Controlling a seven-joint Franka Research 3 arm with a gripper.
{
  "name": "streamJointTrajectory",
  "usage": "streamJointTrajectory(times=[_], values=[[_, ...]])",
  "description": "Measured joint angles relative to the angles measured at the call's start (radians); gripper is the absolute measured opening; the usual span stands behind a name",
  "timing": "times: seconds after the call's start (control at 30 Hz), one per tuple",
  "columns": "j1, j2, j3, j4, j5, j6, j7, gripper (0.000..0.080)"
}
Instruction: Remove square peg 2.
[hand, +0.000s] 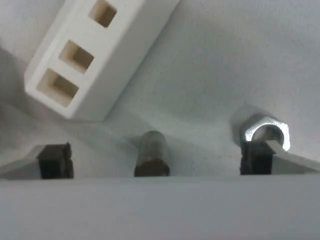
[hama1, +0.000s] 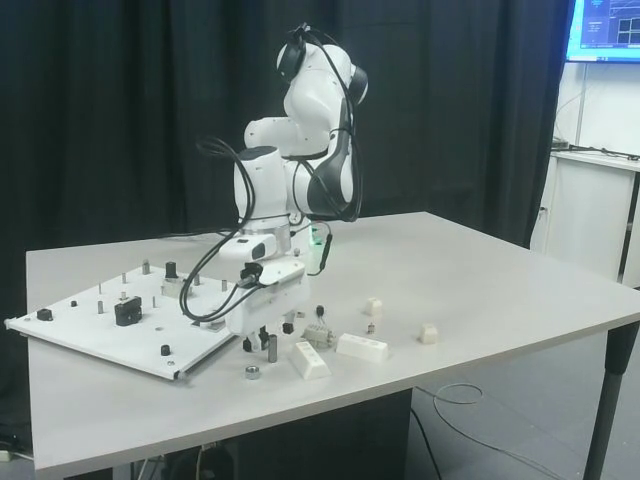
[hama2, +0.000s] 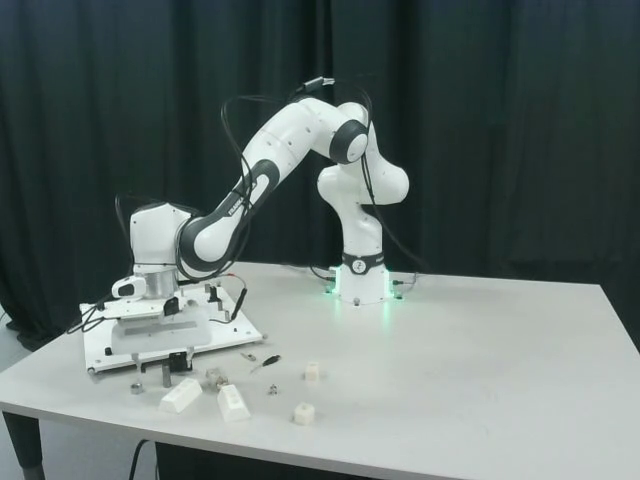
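The gripper (hand: 155, 160) is spread wide, grasping nothing, with a dark peg (hand: 151, 154) standing on the grey table (hand: 225, 65) between its fingers; white block (hand: 92, 50) shows three vacant square holes; a nut (hand: 265, 131) lies near

The white arm (hama1: 300, 150) bends low over the near edge of the white board (hama1: 110, 330) on the grey surface (hama1: 480, 270), its hand (hama1: 262, 345) just above a small upright peg (hama1: 271, 351), with a nut (hama1: 252, 373) and white blocks (hama1: 310, 359) lying beside it
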Motion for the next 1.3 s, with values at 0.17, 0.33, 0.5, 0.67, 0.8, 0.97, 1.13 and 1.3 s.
streamJointTrajectory(times=[0.17, 0.33, 0.5, 0.67, 0.8, 0.97, 1.13, 1.3], values=[[0.0, -0.005, -0.004, 0.009, -0.002, -0.015, 0.012, 0.0761], [0.0, -0.018, -0.008, 0.013, -0.014, -0.037, 0.027, 0.0789], [0.0, -0.035, -0.009, 0.013, -0.038, -0.056, 0.042, 0.0798], [0.0, -0.052, -0.01, 0.013, -0.063, -0.069, 0.063, 0.08], [0.0, -0.064, -0.01, 0.013, -0.082, -0.079, 0.075, 0.08], [0.0, -0.075, -0.01, 0.013, -0.094, -0.086, 0.079, 0.08], [0.001, -0.083, -0.01, 0.013, -0.109, -0.092, 0.079, 0.08], [0.001, -0.091, -0.01, 0.013, -0.127, -0.099, 0.079, 0.08]])
